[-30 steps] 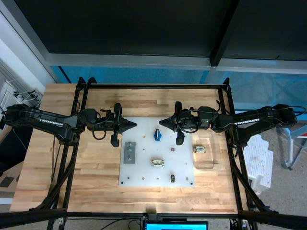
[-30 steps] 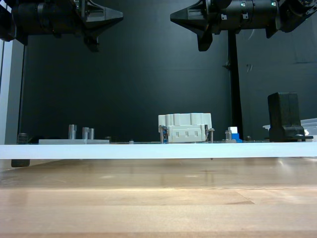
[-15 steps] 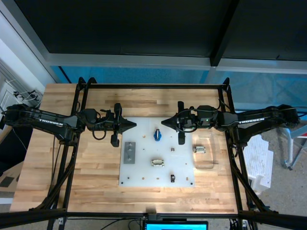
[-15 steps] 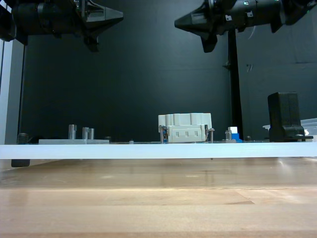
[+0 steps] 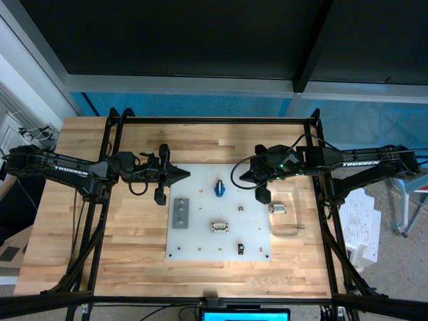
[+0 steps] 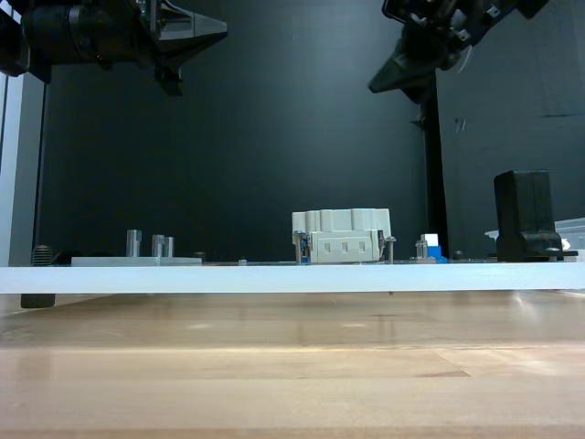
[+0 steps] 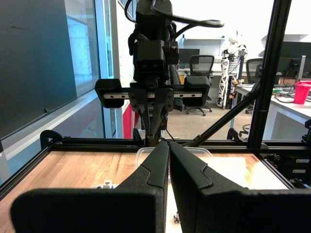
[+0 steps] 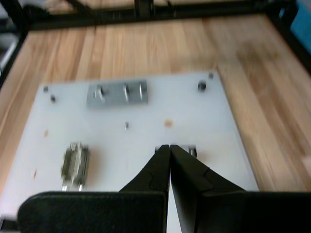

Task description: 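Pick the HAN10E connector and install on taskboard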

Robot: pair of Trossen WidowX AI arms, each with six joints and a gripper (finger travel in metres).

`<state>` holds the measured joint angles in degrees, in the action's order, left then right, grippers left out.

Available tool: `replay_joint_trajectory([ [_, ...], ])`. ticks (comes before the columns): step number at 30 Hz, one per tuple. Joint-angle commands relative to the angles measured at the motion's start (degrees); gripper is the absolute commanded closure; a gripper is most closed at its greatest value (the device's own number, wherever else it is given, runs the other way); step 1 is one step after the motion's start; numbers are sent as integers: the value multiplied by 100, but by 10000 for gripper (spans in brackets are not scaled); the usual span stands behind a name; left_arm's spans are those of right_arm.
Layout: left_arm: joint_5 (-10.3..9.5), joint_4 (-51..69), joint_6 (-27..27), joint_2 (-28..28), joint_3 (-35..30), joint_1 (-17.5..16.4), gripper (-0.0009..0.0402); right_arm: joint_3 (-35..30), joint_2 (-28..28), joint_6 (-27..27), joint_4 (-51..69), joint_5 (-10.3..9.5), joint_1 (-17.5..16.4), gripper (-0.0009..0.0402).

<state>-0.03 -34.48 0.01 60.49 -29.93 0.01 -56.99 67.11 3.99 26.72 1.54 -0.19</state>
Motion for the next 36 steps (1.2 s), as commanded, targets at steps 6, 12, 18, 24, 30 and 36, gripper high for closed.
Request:
replay_joint_trajectory([
  [6, 2, 0, 0, 0, -2, 0, 392, -404, 4, 136, 1912, -15, -131, 393],
  [12, 2, 0, 0, 0, -2, 0, 392, -444, 4, 162, 2970, -17, -273, 393],
  [18, 2, 0, 0, 0, -2, 0, 392, -444, 13, 199, 3744, -13, -385, 393],
  [24, 2, -2, 0, 0, -2, 0, 392, -435, 13, 315, 4155, -15, -452, 393],
  [30, 2, 0, 0, 0, -2, 0, 392, -433, 13, 369, 4465, -9, -503, 393],
  [36, 2, 0, 0, 0, -2, 0, 392, -431, 13, 411, 4605, 0, -586, 393],
])
